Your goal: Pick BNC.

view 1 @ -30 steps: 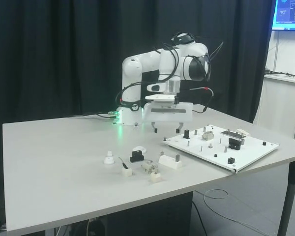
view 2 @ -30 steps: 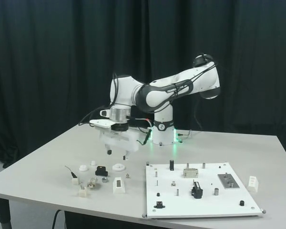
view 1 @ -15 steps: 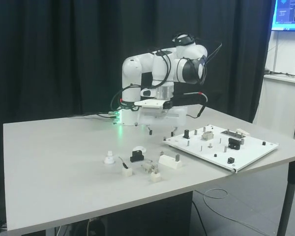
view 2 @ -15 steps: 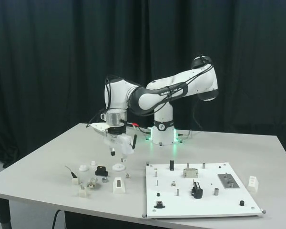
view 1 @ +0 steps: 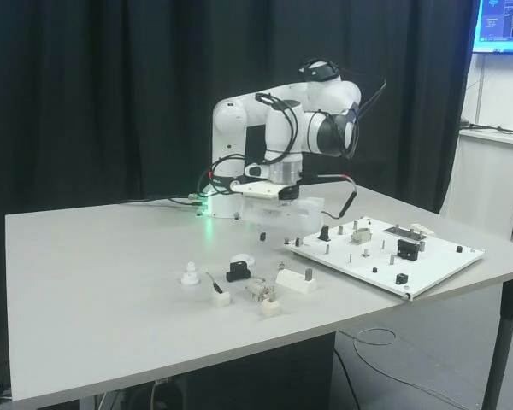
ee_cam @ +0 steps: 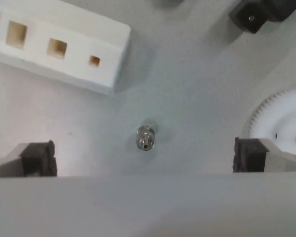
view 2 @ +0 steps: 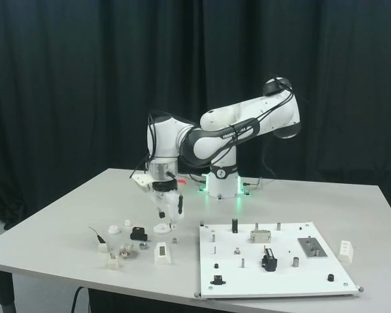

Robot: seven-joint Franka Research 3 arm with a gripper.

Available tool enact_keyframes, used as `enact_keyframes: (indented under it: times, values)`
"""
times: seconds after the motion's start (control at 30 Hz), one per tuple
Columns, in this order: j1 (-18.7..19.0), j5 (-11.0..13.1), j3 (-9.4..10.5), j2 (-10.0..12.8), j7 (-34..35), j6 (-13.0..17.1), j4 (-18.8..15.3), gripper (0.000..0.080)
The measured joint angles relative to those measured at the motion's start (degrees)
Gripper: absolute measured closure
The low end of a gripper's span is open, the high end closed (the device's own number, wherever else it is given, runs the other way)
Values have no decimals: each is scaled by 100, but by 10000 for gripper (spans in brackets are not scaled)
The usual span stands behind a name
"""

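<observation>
Gripper [ee_cam: 144, 158] is spread wide and holding nothing, hanging above the grey table [view 1: 94, 256] with the BNC [ee_cam: 145, 138] sitting between its two black fingertips [ee_cam: 38, 159] in the wrist view (small metal barrel, standing on end from what I can see). Nothing touches it. Close around it are a white block [ee_cam: 64, 47] with square holes, a white gear [ee_cam: 281, 116] and a black part [ee_cam: 259, 14]. Over by the white board [view 2: 274, 261] in the second room view
</observation>
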Motion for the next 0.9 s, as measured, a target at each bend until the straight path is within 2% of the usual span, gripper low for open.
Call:
enact_keyframes:
  times: [0.3,0.57,0.9]
  values:
    - [77,64,245,0,7,269,-74,3]
    - [86,243,487,1,6,553,-141,3]
    - [86,370,696,5,-84,677,-174,3]
